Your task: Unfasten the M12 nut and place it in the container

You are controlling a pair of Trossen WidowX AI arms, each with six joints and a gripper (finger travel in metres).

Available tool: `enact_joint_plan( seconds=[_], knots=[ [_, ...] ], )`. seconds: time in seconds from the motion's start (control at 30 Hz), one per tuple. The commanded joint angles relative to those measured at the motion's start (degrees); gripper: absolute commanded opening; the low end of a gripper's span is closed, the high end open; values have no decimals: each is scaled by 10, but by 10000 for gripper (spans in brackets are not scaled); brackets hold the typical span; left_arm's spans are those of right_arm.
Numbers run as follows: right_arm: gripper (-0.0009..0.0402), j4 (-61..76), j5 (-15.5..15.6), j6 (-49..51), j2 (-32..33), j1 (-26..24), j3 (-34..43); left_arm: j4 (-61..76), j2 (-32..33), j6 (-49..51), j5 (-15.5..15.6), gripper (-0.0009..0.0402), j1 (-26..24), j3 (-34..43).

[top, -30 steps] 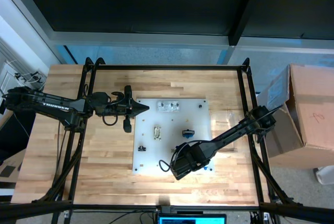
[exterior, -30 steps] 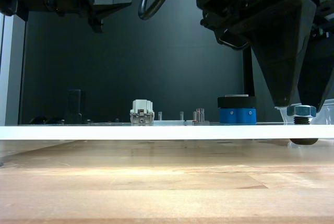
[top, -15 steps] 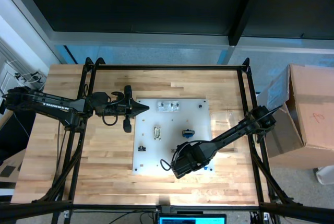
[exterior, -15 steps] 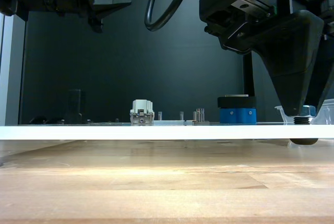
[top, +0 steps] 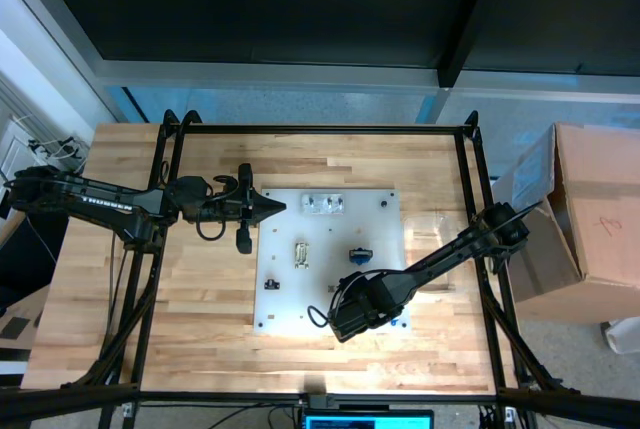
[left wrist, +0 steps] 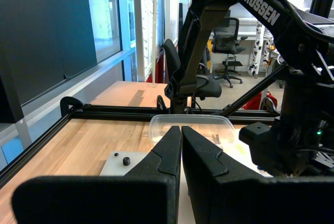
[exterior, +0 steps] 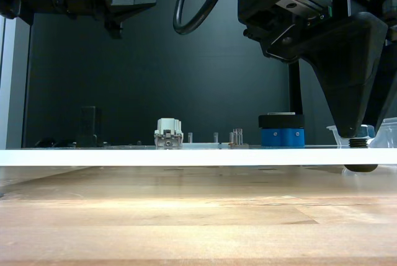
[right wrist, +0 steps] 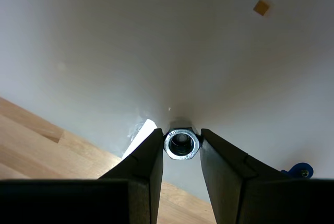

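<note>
Where the low view reaches its right edge, the right gripper [exterior: 355, 131] stands over the ribbed stud [exterior: 355, 143]. The M12 nut [exterior: 367, 131] sits on its stud, axis upright. In the right wrist view the jaws are clenched on the nut's sides, above the white board [right wrist: 156, 51]. In the high view the left gripper [top: 272, 207] hovers at the upper left, well apart. The left wrist view shows its jaws pressed together and empty, with the container [left wrist: 191, 128] beyond.

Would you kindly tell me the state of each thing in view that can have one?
M12 nut: on its stud, gripped, ribs showing beneath.
Stud: upright on the board, nut on top.
Right gripper: shut on the nut, at the board's near right edge.
Left gripper: shut, holding nothing, raised near the board's left edge.
Container: upright, open-topped.
</note>
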State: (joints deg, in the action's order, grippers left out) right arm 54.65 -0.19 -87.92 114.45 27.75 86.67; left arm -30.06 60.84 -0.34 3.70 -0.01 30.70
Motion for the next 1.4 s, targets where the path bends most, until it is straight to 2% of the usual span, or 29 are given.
enact_joint_plan(
  seconds=[0.03, 0.47, 0.67, 0.93, 1.17, 1.3, 1.4],
  knots=[
    [28, 2, -3, 4, -9, 0, 0, 0, 0, 0, 0, 0, 0, 0],
    [28, 31, -9, 52, -48, 0, 0, 0, 0, 0, 0, 0, 0, 0],
    [28, 82, -9, 191, -95, -5, -9, 0, 0, 0, 0, 0, 0, 0],
    [27, 93, -18, 363, -197, -16, -92, 0, 0, 0, 0, 0, 0, 0],
    [28, 75, -17, 421, -290, -25, -186, 0, 0, 0, 0, 0, 0, 0],
    [42, 55, -19, 420, -301, -25, -212, 0, 0, 0, 0, 0, 0, 0],
    [68, 27, -19, 429, -281, -23, -217, 0, 0, 0, 0, 0, 0, 0]
  ],
)
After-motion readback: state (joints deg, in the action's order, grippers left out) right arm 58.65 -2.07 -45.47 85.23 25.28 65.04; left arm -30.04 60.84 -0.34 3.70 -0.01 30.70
